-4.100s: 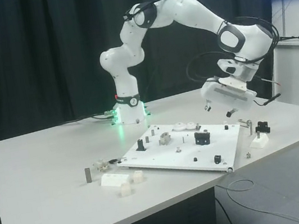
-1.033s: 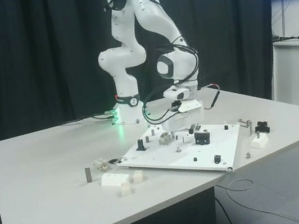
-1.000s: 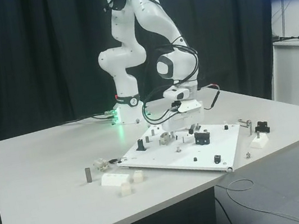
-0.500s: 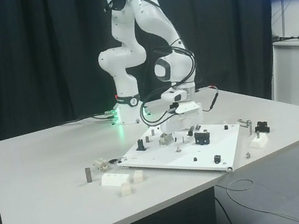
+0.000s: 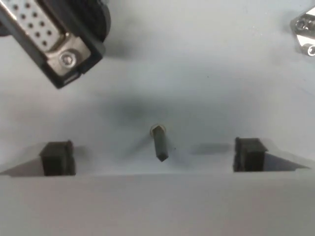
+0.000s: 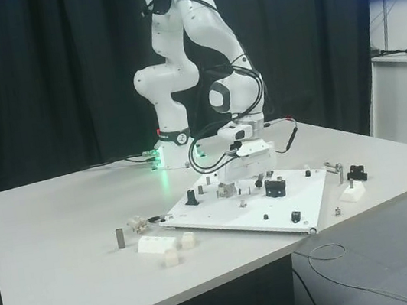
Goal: Remove square peg 1.
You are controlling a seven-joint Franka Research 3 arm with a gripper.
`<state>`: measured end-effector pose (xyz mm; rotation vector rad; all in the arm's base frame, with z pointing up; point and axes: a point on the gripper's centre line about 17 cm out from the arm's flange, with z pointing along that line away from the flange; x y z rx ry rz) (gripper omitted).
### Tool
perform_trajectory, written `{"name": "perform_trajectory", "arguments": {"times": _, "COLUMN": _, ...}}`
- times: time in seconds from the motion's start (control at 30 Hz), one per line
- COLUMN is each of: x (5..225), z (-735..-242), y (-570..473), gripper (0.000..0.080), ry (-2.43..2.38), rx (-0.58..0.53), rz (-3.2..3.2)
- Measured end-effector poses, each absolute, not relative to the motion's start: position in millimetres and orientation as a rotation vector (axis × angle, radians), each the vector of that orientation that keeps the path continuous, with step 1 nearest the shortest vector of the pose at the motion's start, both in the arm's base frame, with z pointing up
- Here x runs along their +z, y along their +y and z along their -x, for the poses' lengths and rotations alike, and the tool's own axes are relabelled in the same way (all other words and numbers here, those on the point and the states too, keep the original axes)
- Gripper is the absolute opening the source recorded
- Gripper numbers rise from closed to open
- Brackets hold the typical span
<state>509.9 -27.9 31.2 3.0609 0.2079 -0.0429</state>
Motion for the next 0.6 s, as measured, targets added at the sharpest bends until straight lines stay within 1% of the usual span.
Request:
{"name": "perform_trajectory", "arguments": {"times": 0.03, "x": 30.9, "z": -510.2, "y": -28.2, "gripper": 0.0708, "ry": 0.207, "rx": -0.040, "rz": -3.061}}
{"name": "perform_trajectory", "arguments": {"times": 0.2, "x": 29.9, "z": -510.4, "y": -30.7, "gripper": 0.0708, "ry": 0.197, "rx": -0.033, "rz": -3.062}}
{"name": "perform_trajectory", "arguments": {"times": 0.23, "x": 29.7, "z": -510.5, "y": -31.1, "gripper": 0.0527, "ry": 0.193, "rx": -0.032, "rz": -3.062}}
{"name": "perform_trajectory", "arguments": {"times": 0.4, "x": 28.8, "z": -511.7, "y": -31.7, "gripper": 0.0527, "ry": 0.180, "rx": -0.024, "rz": -3.066}}
{"name": "perform_trajectory", "arguments": {"times": 0.43, "x": 28.6, "z": -511.9, "y": -31.7, "gripper": 0.0333, "ry": 0.180, "rx": -0.023, "rz": -3.066}}
{"name": "perform_trajectory", "arguments": {"times": 0.6, "x": 28.2, "z": -512.1, "y": -31.3, "gripper": 0.0333, "ry": 0.191, "rx": -0.022, "rz": -3.065}}
